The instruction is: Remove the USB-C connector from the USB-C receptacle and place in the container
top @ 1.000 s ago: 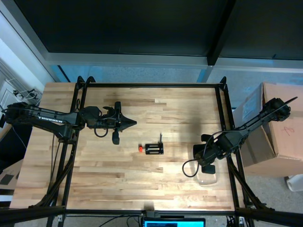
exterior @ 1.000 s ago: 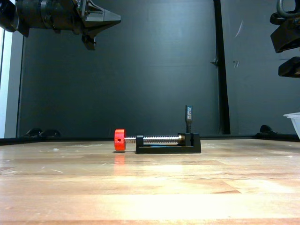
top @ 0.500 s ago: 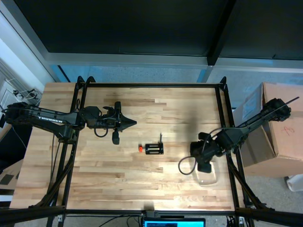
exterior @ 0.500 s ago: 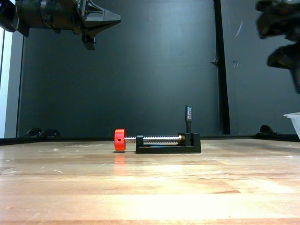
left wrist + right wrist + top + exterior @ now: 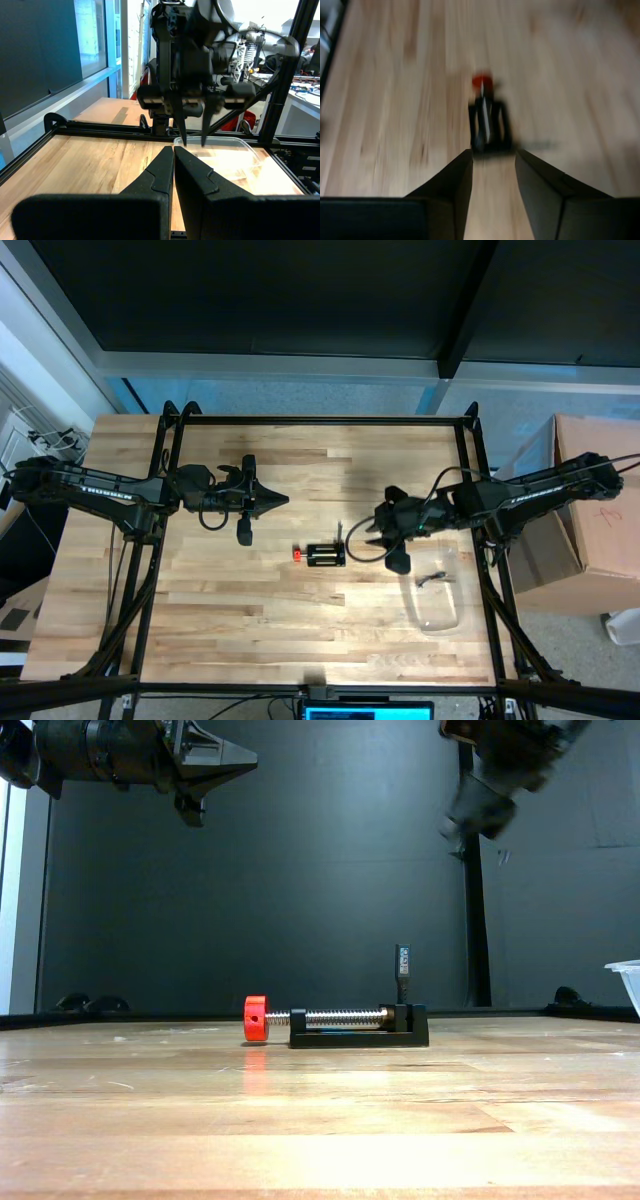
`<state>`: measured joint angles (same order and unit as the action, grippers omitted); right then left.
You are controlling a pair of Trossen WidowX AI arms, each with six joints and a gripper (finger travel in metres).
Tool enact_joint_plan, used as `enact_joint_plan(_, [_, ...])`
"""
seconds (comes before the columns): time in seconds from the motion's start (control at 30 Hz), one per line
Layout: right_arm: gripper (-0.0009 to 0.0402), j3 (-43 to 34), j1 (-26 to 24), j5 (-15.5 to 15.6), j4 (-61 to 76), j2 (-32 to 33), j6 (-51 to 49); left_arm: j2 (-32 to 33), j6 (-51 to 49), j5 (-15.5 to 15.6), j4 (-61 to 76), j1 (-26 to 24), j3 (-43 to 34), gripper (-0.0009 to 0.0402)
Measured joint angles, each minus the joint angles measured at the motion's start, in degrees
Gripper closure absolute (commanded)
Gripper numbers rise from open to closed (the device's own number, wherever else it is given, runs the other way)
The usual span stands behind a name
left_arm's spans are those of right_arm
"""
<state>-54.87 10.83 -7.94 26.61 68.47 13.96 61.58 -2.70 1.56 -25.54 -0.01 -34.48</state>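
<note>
A black clamp fixture (image 5: 325, 556) with a red knob (image 5: 256, 1019) sits mid-table. The USB-C connector (image 5: 402, 963) stands upright in the receptacle at the clamp's right end, also visible as a thin sliver (image 5: 340, 531) from above. My right gripper (image 5: 372, 532) hangs open high above the table, just right of the clamp, which shows blurred between its fingers (image 5: 485, 125). The clear container (image 5: 440, 600) lies right of it, with a small dark piece (image 5: 432, 579) inside that I cannot identify. My left gripper (image 5: 283, 501) hovers shut, high at the left (image 5: 250, 760).
A black frame rail (image 5: 320, 421) borders the table. A cardboard box (image 5: 590, 510) stands beyond the right edge. A lit screen (image 5: 367, 710) sits at the near edge. In the left wrist view the right gripper (image 5: 193, 142) hangs before the container (image 5: 240, 150).
My right arm has swung left, from above the container to just right of the clamp. The connector and the left arm have not moved.
</note>
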Motion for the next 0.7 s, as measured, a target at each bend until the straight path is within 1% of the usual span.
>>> enact_joint_plan(0.07, [0.0328, 1.0, -1.7, 0.1, -4.9, -1.6, -2.0, 0.0, 0.0, 0.0, 0.0, 0.0, 0.0, 0.0393])
enact_joint_plan(0.1, [0.0336, 1.9, -2.4, 0.7, -7.7, -2.4, -3.0, 0.0, 0.0, 0.0, 0.0, 0.0, 0.0, 0.0393])
enact_joint_plan(0.23, [0.0372, 5.6, -6.0, 4.6, -18.1, -5.4, -5.6, 0.0, 0.0, 0.0, 0.0, 0.0, 0.0, 0.0393])
enact_joint_plan(0.33, [0.0396, 8.3, -8.0, 6.1, -25.3, -7.1, -7.5, 0.0, 0.0, 0.0, 0.0, 0.0, 0.0, 0.0393])
enact_joint_plan(0.4, [0.0390, 10.0, -8.7, 6.3, -29.7, -8.0, -8.6, 0.0, 0.0, 0.0, 0.0, 0.0, 0.0, 0.0393])
enact_joint_plan(0.57, [0.0392, 16.1, -10.2, 6.6, -42.2, -10.7, -8.8, 0.0, 0.0, 0.0, 0.0, 0.0, 0.0, 0.0393])
enact_joint_plan(0.7, [0.0393, 20.9, -11.3, 6.6, -49.3, -12.4, -8.8, 0.0, 0.0, 0.0, 0.0, 0.0, 0.0, 0.0393])
